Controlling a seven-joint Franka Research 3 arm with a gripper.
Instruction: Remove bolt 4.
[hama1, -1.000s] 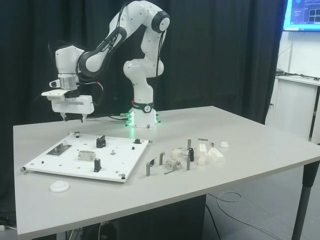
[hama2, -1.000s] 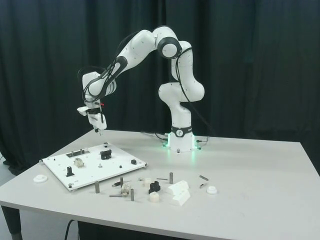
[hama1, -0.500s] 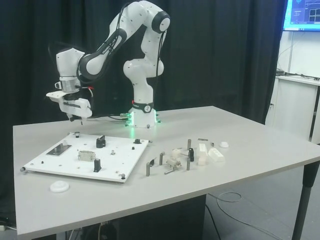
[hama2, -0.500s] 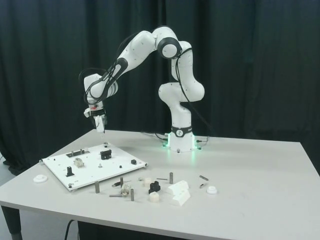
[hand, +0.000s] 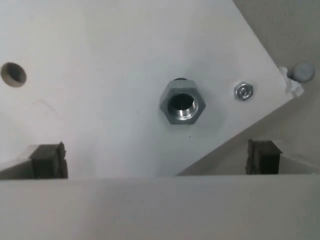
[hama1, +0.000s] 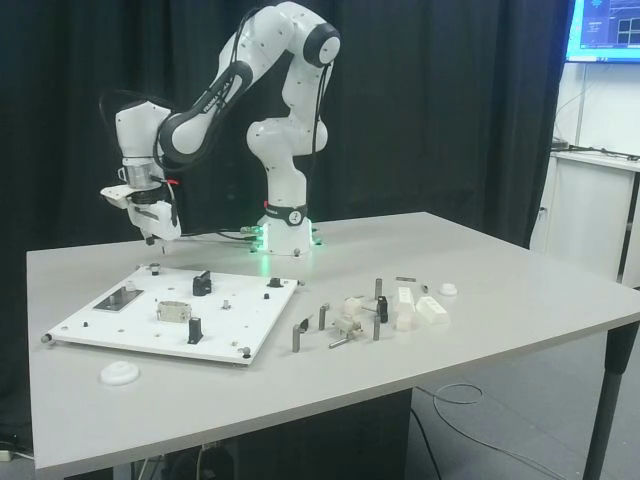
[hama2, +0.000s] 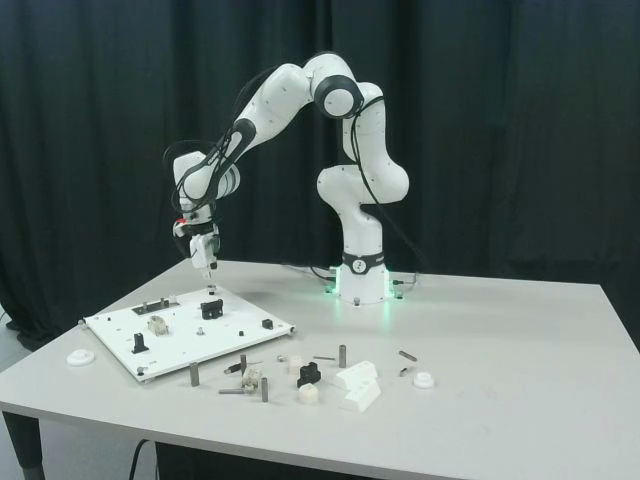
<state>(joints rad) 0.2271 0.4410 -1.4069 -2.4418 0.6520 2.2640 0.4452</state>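
You had the white two-fingered gripper (hama1: 157, 236) poised above the far corner of the white square assembly board (hama1: 215, 325), clear of its surface and not touching anything. In the wrist view the board showed a plain round hole (hand: 13, 74). Next came the grey hexagonal metal bolt head with a hollow centre (hand: 182, 102), which I took to be bolt 4, seated upright in the board near that corner. A small grey hex nut (hand: 243, 91) sat just beside it, toward the board's edge. The black finger pads (hand: 48, 160) stood wide apart, one on each side of the bolt and holding nothing. I judged that you were in the approach step: lined up over the bolt but not yet down on it. The next move called for a straight descent with the bolt head kept centred between the pads. You would then need to close on the flats of the hex without catching the small nut, and probably unscrew the bolt before lifting it.
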